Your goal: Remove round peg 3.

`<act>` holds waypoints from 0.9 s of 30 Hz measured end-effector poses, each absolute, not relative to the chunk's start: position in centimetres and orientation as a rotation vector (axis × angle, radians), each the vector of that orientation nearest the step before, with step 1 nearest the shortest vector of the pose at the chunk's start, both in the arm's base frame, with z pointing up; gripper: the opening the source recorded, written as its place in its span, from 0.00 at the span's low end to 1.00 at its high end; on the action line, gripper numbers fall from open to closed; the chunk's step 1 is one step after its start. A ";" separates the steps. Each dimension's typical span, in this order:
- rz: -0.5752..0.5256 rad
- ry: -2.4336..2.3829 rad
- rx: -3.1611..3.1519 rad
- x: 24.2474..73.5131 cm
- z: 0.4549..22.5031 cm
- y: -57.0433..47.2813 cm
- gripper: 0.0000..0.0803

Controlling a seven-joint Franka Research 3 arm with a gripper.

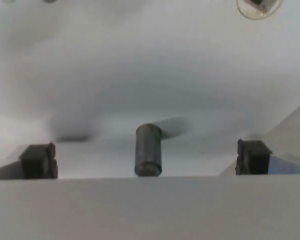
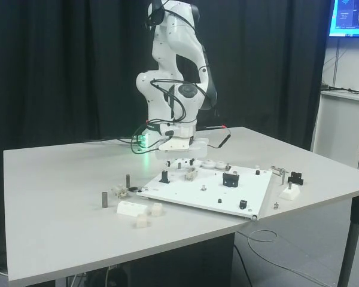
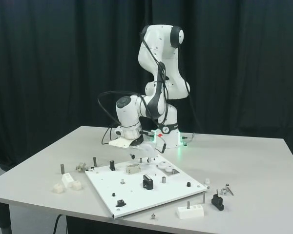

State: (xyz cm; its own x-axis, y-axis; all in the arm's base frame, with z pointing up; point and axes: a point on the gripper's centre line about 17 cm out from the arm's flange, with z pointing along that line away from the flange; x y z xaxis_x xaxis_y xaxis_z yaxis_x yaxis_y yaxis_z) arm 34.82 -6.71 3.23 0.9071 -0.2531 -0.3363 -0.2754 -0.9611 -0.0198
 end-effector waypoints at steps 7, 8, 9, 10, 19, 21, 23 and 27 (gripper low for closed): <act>0.511 0.422 -2.997 34.9 2.9 -6.7 1.00; 0.510 0.424 -2.997 34.9 2.9 -6.7 1.00; 0.508 0.427 -2.996 34.9 2.9 -6.7 1.00; 0.506 0.431 -2.994 35.0 2.9 -6.6 0.99; 0.489 0.441 -2.994 35.3 2.8 -6.7 0.79; 0.487 0.441 -2.994 35.3 2.8 -6.7 0.56; 0.486 0.441 -2.995 35.4 2.8 -6.7 0.56; 0.485 0.442 -2.995 35.4 2.8 -6.7 0.38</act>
State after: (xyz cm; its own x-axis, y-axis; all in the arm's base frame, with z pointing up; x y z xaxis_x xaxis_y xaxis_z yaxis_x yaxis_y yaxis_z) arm 35.37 -6.71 2.84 0.9085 -0.2692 -0.3196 -0.2931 -0.9557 -0.0284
